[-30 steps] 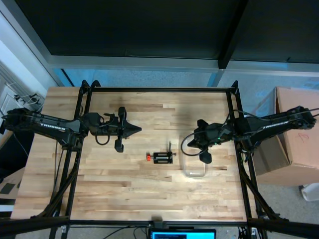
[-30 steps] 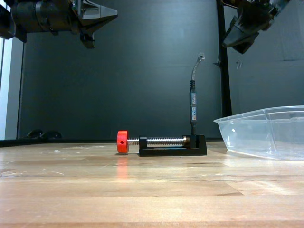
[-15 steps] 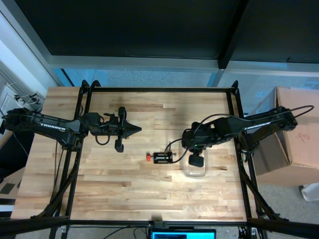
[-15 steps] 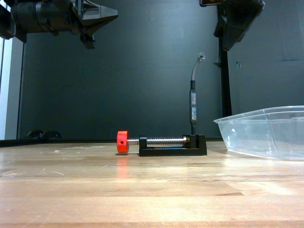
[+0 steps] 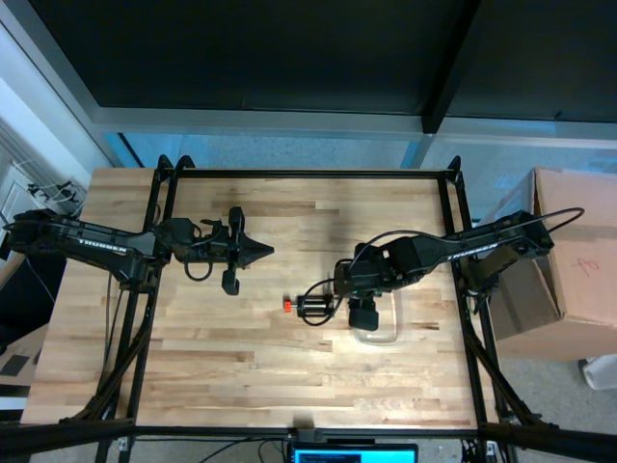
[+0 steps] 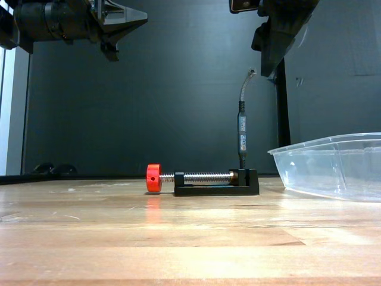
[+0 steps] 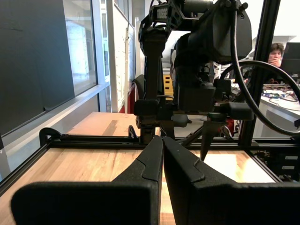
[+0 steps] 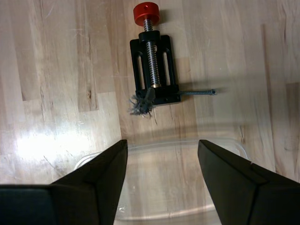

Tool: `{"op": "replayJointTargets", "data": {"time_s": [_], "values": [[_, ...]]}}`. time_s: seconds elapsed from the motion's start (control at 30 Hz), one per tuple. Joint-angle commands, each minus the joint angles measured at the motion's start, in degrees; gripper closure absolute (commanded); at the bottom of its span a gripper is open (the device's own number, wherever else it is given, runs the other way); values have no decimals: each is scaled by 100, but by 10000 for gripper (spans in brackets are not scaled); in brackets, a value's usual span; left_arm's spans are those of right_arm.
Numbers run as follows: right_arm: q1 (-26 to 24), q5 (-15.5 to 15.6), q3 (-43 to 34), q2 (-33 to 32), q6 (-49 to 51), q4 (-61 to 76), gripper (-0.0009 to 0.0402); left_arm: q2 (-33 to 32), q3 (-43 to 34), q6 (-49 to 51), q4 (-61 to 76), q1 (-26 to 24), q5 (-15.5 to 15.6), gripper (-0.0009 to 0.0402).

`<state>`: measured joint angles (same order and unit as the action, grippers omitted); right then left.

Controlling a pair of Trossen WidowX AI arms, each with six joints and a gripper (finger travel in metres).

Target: Remove the USB-C connector from the USB-C receptacle and place in the container

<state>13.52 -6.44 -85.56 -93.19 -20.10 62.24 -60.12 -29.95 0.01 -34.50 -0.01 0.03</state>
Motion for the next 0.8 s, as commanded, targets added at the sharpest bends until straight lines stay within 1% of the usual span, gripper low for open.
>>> {"op": "replayJointTargets", "data": {"time_s": [0.03,0.17,0.67,0.8], "values": [[9,2,0,-42,-15,-22,176,2,0,0,-2,2,0,393],[15,7,0,-122,-7,-68,179,2,0,0,-2,0,0,393],[37,57,0,-756,103,-356,181,0,0,0,-2,2,0,393],[57,57,2,-767,103,-437,181,0,0,0,-2,2,0,393]]}}
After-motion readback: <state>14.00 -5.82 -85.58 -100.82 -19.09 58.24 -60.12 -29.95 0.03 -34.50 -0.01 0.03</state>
